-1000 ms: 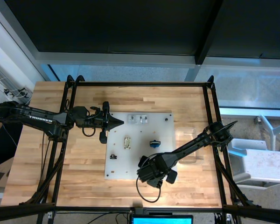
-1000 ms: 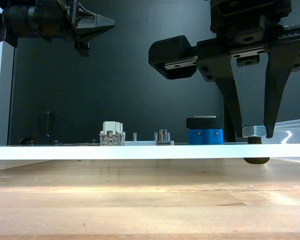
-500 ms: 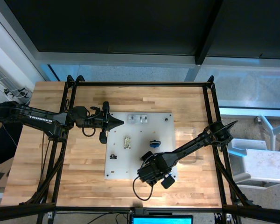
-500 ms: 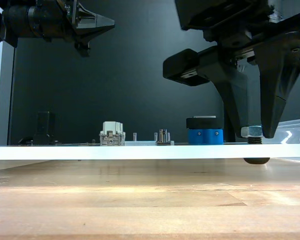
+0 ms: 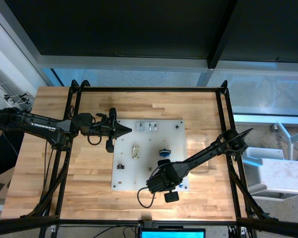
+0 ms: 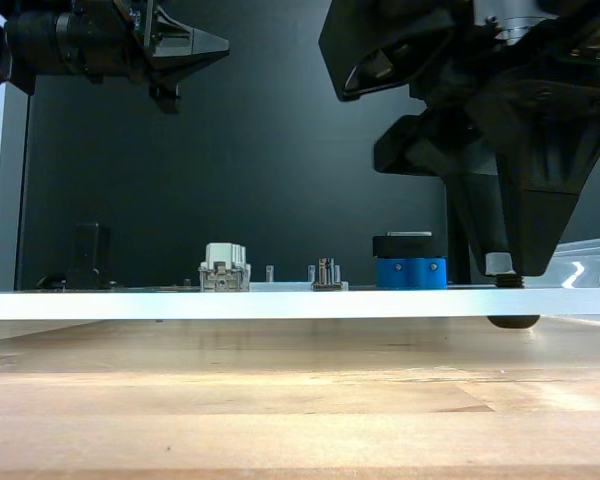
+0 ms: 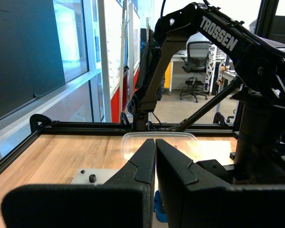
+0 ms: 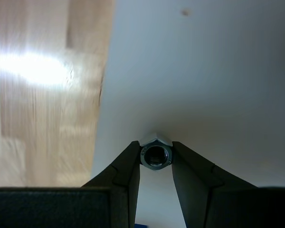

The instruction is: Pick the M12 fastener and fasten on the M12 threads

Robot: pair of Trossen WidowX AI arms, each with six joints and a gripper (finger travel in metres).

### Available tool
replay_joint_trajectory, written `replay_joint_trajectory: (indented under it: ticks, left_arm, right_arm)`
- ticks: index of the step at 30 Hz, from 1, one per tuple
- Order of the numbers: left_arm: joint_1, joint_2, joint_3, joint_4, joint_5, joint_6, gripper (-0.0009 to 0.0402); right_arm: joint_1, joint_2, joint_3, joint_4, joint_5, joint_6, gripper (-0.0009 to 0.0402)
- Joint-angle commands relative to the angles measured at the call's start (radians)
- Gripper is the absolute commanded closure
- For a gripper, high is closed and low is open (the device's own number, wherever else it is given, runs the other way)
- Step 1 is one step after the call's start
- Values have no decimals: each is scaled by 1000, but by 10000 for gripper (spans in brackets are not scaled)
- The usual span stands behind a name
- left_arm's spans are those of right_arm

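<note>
Nut [image 8: 156,155] sits on its stud [image 6: 510,282] at the board's [image 5: 139,171] near right edge, a rib or two showing below it. Right gripper [image 6: 511,265] pinches it across the flats. Since a second ago the wrist has rolled about a quarter turn, with the nut no higher or lower. Likely mid-fastening: threading down, not yet seated. Left gripper [image 7: 155,143] parked high over the board's far left edge, fingers pressed together, empty.
</note>
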Motion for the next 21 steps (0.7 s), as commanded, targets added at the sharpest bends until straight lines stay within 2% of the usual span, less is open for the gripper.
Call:
replay_joint_trajectory:
  ticks: [1,8,11,21]
  left_arm:
    - [0,0,0,0,0,0,393]
    - [0,0,0,0,0,0,393]
    - [0,0,0,0,0,0,393]
    - [0,0,0,0,0,0,393]
  right_arm:
    - [0,2,0,9,2,162,381]
    - [0,2,0,19,2,521,381]
    - [0,2,0,19,2,644,381]
    - [0,2,0,19,2,932,381]
